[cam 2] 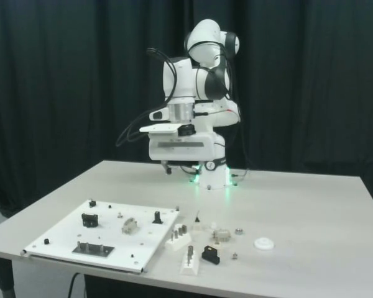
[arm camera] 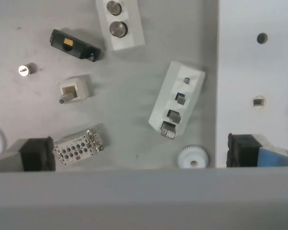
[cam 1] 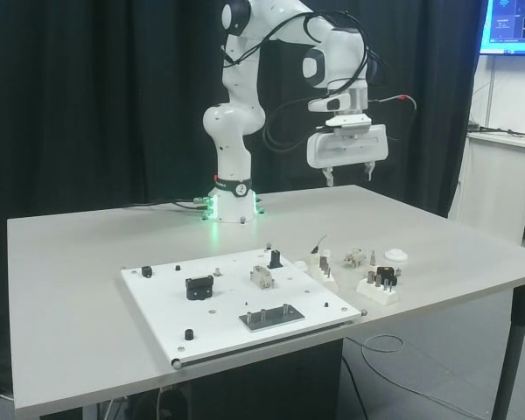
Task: Pick Ethernet.
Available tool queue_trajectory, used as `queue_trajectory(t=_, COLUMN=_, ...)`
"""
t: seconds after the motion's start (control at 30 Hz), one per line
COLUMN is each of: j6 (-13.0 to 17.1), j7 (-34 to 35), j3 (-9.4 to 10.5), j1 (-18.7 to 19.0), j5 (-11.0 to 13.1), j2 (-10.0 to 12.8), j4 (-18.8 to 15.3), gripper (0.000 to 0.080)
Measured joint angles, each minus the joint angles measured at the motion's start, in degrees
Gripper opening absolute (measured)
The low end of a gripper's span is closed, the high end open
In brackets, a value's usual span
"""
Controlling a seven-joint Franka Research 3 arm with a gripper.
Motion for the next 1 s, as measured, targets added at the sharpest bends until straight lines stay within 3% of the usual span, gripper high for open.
queue_trajectory(t=0.67, j6=0.05, j7=-0.42, j3=0.47, j1=0.68, j5=0.01, j2=0.1, j4=0.49, gripper=0.08)
queue_trajectory(t=1.0, j6=-0.02, j7=-0.42, j3=1.65, j1=0.75, j5=0.04, j2=0.1, j4=0.96, gripper=0.08)
